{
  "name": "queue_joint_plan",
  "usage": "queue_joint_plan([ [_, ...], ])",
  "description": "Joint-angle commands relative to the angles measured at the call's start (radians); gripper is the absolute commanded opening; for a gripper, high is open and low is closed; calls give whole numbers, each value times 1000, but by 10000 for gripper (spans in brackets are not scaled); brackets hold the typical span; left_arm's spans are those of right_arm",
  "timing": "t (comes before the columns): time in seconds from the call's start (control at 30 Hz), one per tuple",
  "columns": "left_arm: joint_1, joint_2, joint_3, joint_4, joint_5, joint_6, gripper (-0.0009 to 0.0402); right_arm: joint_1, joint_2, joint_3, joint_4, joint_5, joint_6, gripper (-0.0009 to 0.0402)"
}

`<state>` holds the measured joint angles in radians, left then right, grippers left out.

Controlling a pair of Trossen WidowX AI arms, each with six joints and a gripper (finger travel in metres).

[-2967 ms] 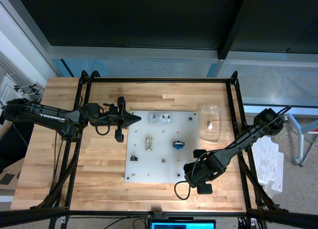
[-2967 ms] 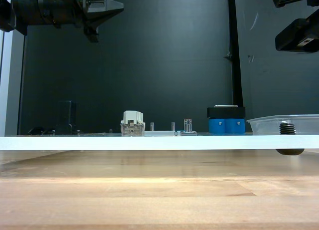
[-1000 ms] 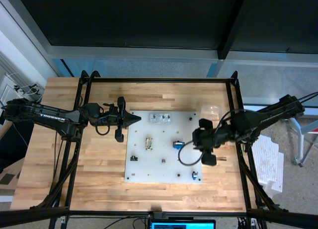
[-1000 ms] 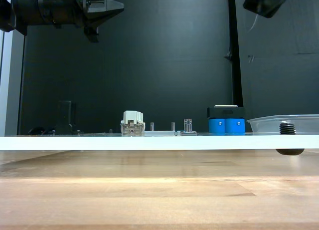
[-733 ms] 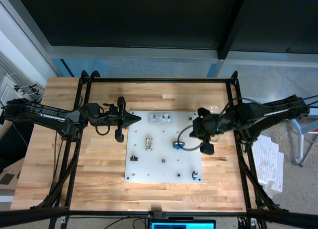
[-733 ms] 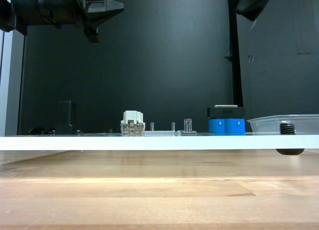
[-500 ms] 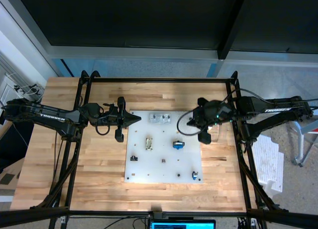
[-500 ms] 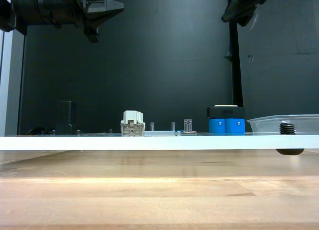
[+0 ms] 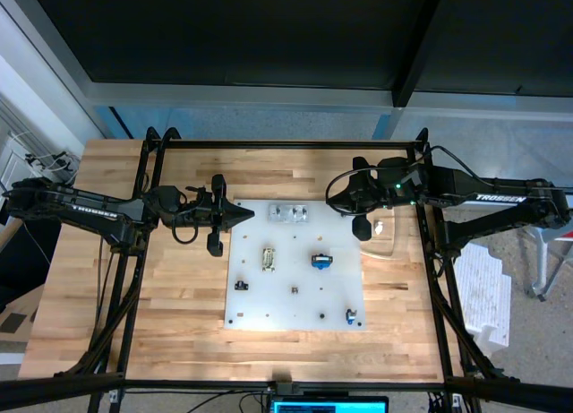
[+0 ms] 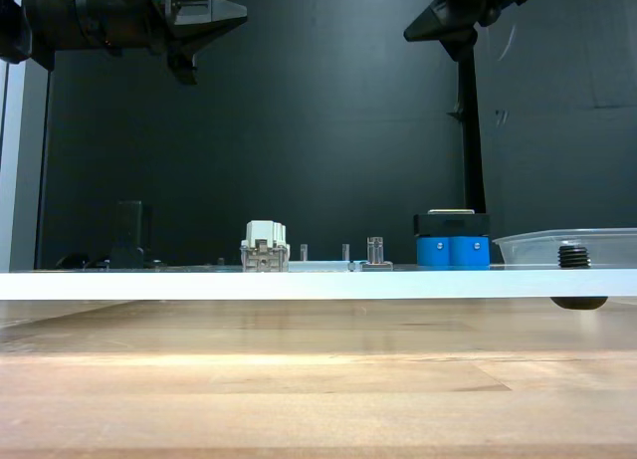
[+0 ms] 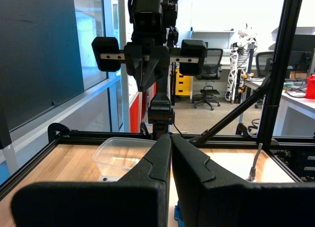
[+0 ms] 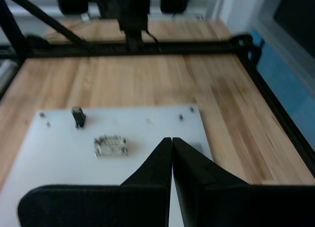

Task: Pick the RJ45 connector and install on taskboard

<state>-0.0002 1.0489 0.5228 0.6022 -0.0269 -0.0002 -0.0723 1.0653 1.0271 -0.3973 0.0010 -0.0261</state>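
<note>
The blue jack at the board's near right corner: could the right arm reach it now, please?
Probably yes: the right hand, shut and empty, hangs high near the far right corner of the board, with nothing between it and the jack. The left hand, shut, hangs off its far left corner.

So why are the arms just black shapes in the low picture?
Low view: the dark backdrop leaves the left end effector, high at left, and the right end effector, high right of centre, as silhouettes. Left wrist view: bright room, details show.
</note>
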Motion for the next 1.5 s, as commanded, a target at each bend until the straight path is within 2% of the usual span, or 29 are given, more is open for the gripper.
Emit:
queue_joint_plan([
  [0.03, 0, 0, 0, 0, 0, 0, 0, 0, -19, -56, 125, -37, 5, 0],
  [0.1, 0, 0, 0, 0, 0, 0, 0, 0, -27, -88, 191, -49, 15, 0],
  [0.83, 0, 0, 0, 0, 0, 0, 0, 0, -39, -347, 723, -50, 45, 0],
  [1.2, 0, 0, 0, 0, 0, 0, 0, 0, -38, -420, 850, -55, 69, 0],
  [1.5, 0, 0, 0, 0, 0, 0, 0, 0, -38, -433, 860, -55, 71, 0],
])
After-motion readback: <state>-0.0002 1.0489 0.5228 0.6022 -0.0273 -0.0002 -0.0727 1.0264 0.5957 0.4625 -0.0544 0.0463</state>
